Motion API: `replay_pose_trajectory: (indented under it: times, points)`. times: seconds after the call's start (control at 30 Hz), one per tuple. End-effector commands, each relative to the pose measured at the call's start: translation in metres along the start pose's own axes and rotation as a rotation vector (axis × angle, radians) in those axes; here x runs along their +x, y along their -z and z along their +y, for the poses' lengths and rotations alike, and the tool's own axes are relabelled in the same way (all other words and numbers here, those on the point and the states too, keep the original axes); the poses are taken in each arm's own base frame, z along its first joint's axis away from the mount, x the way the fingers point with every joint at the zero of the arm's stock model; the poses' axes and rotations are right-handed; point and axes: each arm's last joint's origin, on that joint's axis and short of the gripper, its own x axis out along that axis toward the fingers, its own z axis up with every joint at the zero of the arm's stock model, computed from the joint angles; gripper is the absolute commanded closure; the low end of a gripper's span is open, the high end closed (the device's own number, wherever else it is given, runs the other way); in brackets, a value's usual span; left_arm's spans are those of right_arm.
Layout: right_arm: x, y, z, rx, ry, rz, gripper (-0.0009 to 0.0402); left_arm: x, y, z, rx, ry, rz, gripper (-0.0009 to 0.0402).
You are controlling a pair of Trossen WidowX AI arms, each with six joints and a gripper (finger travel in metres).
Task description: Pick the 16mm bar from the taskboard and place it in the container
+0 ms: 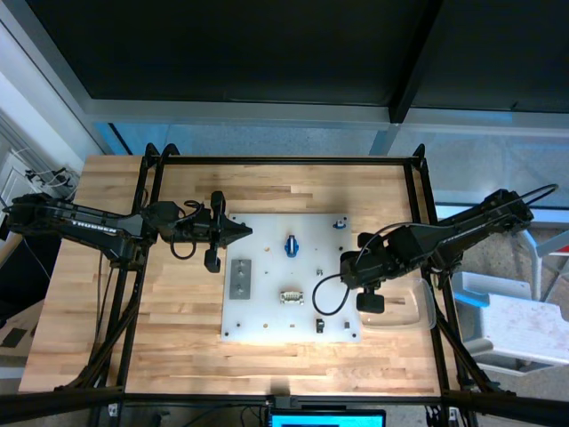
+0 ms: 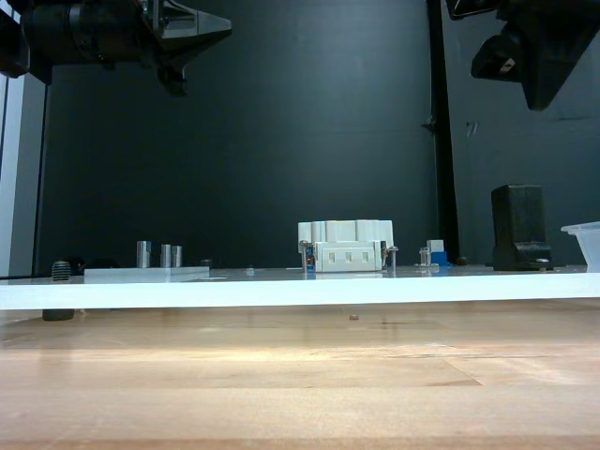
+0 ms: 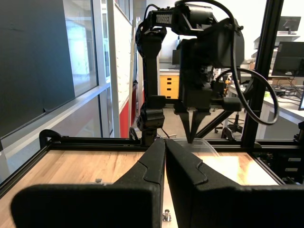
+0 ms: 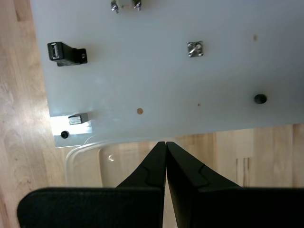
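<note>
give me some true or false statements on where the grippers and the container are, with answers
1. The left gripper and right gripper are both shut and hold nothing. True.
2. The container sits off the taskboard's left edge. False: it sits beside the right edge.
3. The left gripper rests on the grey block. False: it hovers well above the board's far left corner.
4. The right gripper points down above the container's rim, near the board. True.

Left pincer (image 1: 246,231) hangs above the taskboard's (image 1: 267,311) left edge, right pincer (image 4: 166,143) above the container (image 1: 411,313) right of it.
</note>
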Motion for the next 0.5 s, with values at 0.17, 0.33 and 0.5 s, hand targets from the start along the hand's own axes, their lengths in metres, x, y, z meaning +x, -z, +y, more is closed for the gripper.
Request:
replay_pose_trajectory:
  times: [0.17, 0.33, 0.5]
  points:
    - [0.004, -0.001, 0.013, -0.001, -0.002, 0.017, 0.0393, 0.0, 0.0, 0.0, 0.0, 0.0, 0.0, 0.0393]
    - [0.006, -0.005, 0.026, -0.025, -0.004, 0.036, 0.0393, 0.0, 0.0, 0.0, 0.0, 0.0, 0.0, 0.0393]
    - [0.013, -0.006, 0.036, -0.019, -0.03, 0.08, 0.0393, 0.0, 0.0, 0.0, 0.0, 0.0, 0.0, 0.0393]
